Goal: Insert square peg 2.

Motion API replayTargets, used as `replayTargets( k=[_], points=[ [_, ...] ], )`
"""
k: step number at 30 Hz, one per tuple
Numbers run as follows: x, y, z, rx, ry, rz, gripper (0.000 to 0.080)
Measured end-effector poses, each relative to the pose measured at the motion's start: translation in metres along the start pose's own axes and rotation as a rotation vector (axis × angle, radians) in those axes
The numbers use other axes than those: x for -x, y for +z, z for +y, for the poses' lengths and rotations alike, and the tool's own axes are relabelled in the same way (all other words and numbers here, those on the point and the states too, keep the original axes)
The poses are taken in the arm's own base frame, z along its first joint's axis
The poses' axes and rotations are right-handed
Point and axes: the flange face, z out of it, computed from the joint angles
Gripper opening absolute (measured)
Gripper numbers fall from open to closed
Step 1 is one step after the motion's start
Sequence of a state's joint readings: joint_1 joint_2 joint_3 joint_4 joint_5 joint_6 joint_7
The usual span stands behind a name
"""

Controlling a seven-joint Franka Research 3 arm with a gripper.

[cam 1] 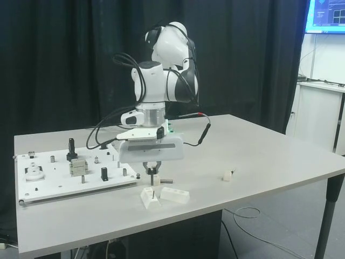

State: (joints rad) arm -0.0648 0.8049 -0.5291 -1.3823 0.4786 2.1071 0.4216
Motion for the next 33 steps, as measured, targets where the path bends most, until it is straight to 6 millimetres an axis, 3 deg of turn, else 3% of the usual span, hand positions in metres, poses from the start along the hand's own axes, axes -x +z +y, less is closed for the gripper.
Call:
replayTargets(
  k=[33],
  points=[
    [0.0,-0.0067,-0.0017,0.003,0.001,-0.001,0.0067]
  ],
)
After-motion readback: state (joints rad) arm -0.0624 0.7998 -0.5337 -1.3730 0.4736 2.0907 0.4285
